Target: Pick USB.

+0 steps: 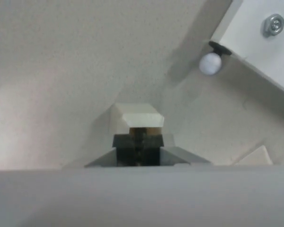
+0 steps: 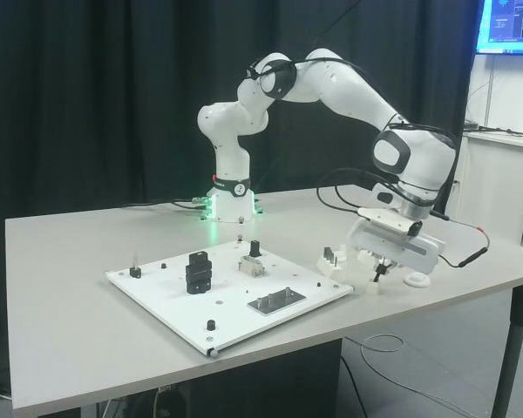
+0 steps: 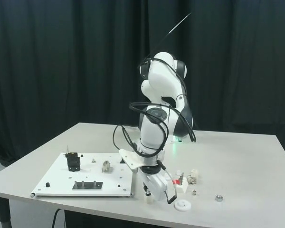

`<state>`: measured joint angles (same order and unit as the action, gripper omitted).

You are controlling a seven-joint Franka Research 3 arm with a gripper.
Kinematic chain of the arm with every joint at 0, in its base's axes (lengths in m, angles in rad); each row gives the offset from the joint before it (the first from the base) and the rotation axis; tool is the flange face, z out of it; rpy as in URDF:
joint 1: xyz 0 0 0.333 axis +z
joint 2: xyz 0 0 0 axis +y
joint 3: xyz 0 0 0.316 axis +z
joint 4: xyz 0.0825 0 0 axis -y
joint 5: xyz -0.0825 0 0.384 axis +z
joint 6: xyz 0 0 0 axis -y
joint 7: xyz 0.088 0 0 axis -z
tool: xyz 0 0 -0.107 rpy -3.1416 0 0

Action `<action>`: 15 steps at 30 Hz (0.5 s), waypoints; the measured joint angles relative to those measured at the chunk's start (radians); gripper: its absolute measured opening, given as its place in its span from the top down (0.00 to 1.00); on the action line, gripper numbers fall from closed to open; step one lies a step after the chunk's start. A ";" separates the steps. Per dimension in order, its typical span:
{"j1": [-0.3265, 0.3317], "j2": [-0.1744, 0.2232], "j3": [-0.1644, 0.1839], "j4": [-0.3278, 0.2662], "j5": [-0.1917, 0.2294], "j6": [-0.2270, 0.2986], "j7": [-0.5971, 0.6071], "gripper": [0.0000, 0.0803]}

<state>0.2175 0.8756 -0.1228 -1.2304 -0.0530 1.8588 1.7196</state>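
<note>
One white arm is seen bent low over the grey table (image 2: 87, 252), its gripper (image 2: 380, 270) brought down near the front edge, just beside the corner of the white board (image 2: 170, 300). In the wrist view the two black fingers (image 1: 125, 150) appear drawn close together around a small white block (image 1: 141, 118) — judged to be the USB part, clamped at its lower end. The block is seen resting on or just above the table surface; which of the two cannot be told. A white ring (image 2: 414, 279) lies near the gripper toward the same edge, and a small white holder (image 2: 331, 259) stands between gripper and board.

Risk is judged to lie in the narrowness of the hold: only an end of the block is gripped, so a quick lift could let it twist or slip free. A sideways pull is also to be avoided — the holder and the board's corner stand close enough to be struck.
</note>
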 joint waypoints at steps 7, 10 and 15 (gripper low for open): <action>-0.003 0.000 0.000 0.026 0.000 -0.018 -0.017 0.96; -0.004 0.000 -0.001 0.046 0.000 -0.043 -0.024 0.96; -0.009 0.000 -0.001 0.085 0.000 -0.091 -0.031 0.96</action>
<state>0.2089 0.8756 -0.1236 -1.1459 -0.0530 1.7678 1.6886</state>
